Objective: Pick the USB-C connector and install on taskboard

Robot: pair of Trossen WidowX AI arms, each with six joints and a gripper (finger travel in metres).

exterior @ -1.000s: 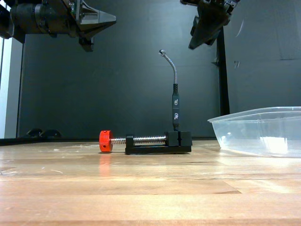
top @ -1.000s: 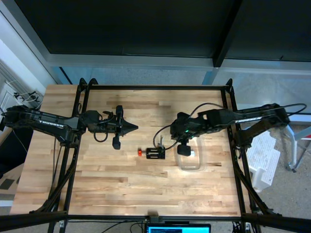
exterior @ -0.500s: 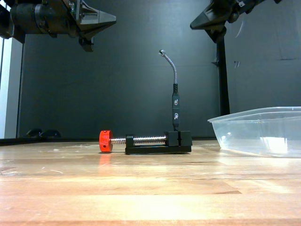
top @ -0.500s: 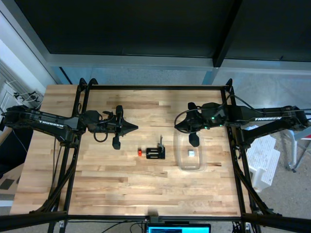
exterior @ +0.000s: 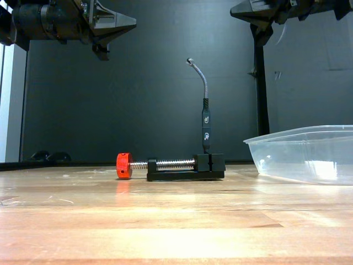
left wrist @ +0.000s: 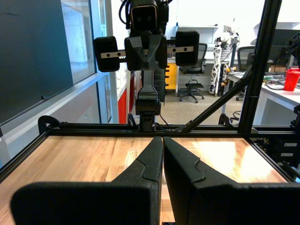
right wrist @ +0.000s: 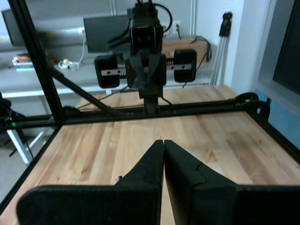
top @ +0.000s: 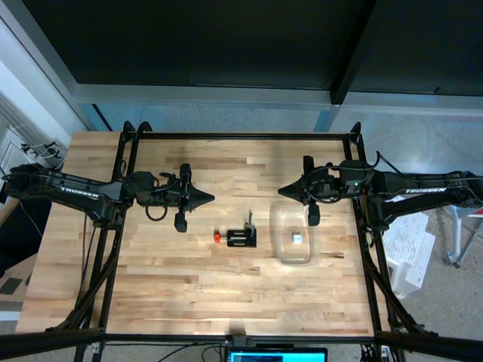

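Centre of the high view: taskboard [top: 241, 238] on the table [top: 151, 286], just left of a clear tray [top: 281, 256]; left end effector [top: 210, 198] at centre left and right end effector [top: 281, 191] at centre right, both apart from it. Low view: USB-C connector [exterior: 205, 126] stands upright on the taskboard's right end, red-orange knob [exterior: 124, 165] at its left; both end effectors high in the upper corners. Left wrist view: fingers [left wrist: 145, 164] pressed together tip to tip. Right wrist view: fingers [right wrist: 145, 168] likewise narrow, tips touching
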